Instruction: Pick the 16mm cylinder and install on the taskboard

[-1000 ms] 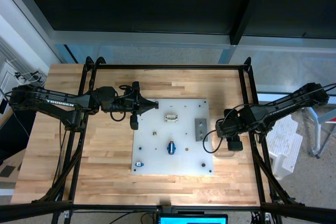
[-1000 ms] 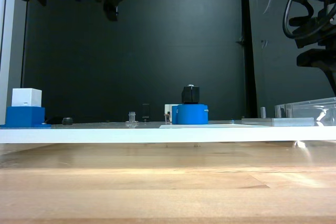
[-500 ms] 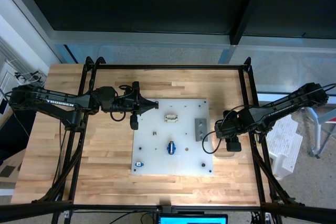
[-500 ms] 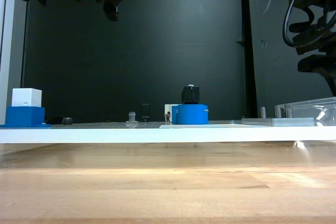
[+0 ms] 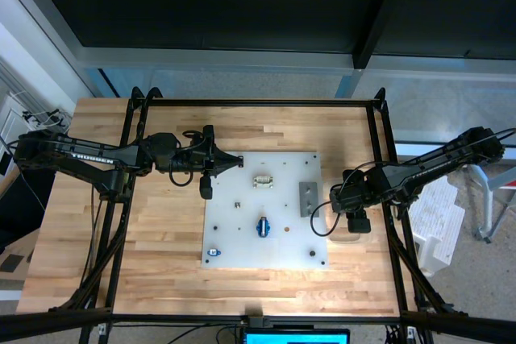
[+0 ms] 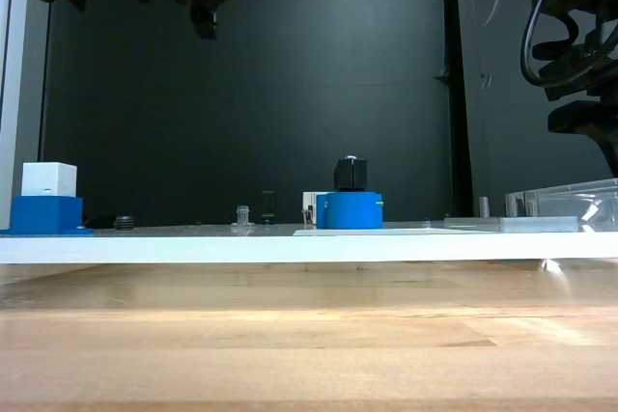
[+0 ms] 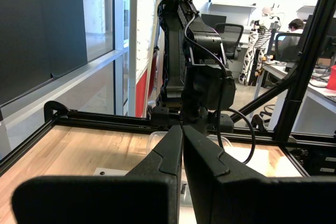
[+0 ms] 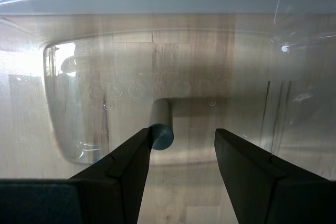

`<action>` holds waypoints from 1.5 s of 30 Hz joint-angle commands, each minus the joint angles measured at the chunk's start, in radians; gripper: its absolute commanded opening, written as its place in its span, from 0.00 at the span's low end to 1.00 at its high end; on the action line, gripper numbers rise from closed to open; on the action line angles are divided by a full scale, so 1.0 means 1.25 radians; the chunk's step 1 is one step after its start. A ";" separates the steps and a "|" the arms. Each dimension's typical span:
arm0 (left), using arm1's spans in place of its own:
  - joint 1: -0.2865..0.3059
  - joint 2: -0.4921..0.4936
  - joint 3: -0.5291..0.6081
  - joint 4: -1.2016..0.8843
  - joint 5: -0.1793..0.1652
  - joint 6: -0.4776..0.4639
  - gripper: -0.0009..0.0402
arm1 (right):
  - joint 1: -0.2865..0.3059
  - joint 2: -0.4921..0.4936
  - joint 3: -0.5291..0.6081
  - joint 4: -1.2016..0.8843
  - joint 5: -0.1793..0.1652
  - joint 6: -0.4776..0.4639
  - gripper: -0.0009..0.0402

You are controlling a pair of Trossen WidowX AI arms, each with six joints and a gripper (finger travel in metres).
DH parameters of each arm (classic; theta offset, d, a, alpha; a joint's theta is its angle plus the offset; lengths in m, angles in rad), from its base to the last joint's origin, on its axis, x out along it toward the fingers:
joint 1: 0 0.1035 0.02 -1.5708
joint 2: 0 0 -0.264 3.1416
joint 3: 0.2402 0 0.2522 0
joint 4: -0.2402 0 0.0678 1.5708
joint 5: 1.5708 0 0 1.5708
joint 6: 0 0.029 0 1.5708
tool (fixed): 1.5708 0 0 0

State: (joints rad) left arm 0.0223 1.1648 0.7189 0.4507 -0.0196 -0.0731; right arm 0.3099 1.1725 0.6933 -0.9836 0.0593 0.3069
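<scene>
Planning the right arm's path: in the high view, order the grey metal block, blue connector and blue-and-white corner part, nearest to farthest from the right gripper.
From the right gripper, open over the clear tray:
1. grey metal block, on the taskboard's right side.
2. blue connector, at its middle.
3. blue-and-white part, at its near-left corner.
The left gripper sits shut above its far-left edge.
</scene>
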 commanded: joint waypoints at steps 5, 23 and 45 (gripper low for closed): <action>0.000 0.000 0.000 0.000 0.000 0.000 0.02 | 0.001 0.001 -0.001 -0.001 0.001 0.000 0.43; 0.000 0.000 0.000 0.000 0.000 0.000 0.02 | 0.002 0.001 -0.003 0.001 0.001 0.000 0.43; 0.000 0.000 0.000 0.000 0.000 0.000 0.02 | 0.004 0.001 -0.003 0.001 0.000 -0.001 0.17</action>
State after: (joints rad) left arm 0.0223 1.1645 0.7189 0.4507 -0.0196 -0.0734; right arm 0.3149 1.1732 0.6891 -0.9825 0.0551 0.3061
